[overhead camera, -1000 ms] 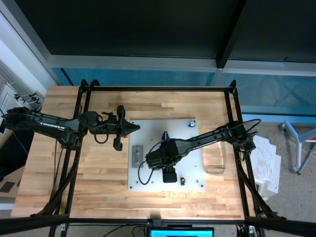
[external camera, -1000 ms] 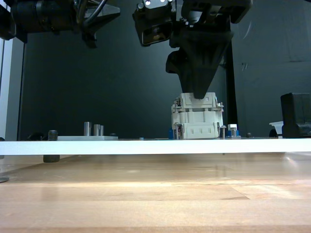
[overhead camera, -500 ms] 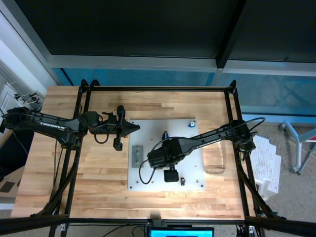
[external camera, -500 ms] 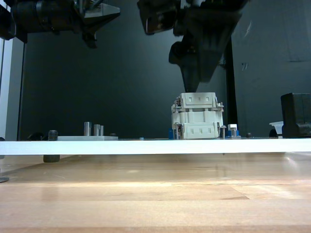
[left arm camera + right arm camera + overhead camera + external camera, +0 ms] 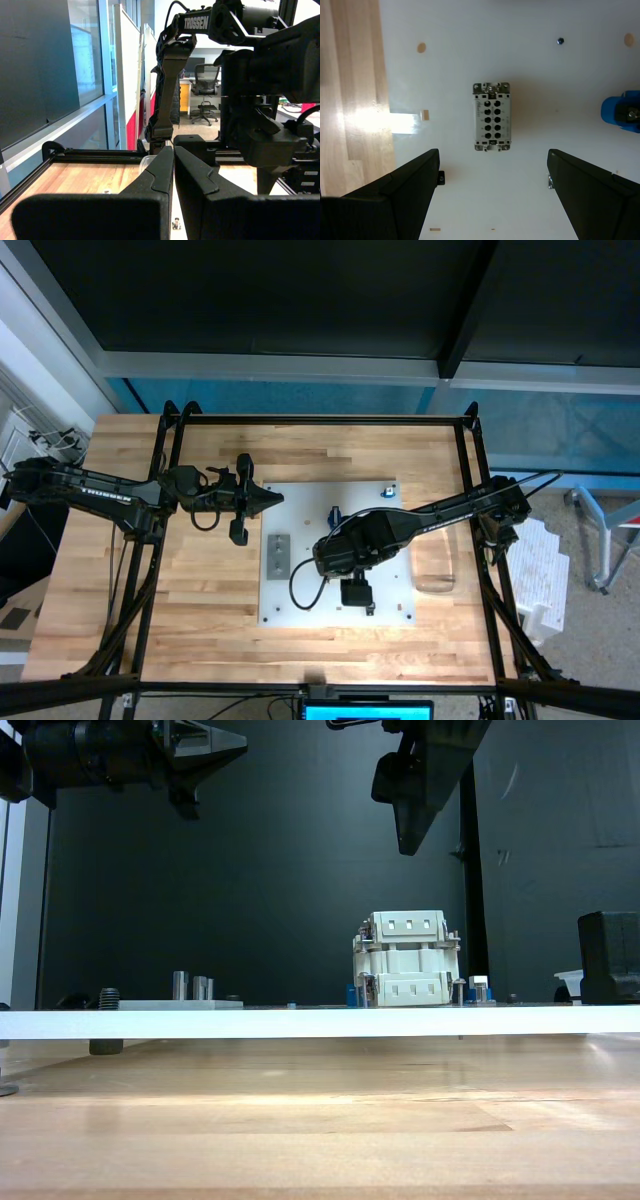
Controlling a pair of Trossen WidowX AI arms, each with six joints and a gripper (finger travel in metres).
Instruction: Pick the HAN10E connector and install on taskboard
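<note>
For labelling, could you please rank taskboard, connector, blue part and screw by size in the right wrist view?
Largest first: taskboard, connector, blue part (cut off, unsure), screw. Open right gripper above connector; shut left gripper parked left.

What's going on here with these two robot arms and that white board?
The right gripper hovers above the white board with its jaws open, straight over the small pale connector. The connector stands upright on the board with nothing gripping it, a little way from a blue part. The left gripper hangs in the air by the board's far left corner, jaws shut and empty, taking no part.
</note>
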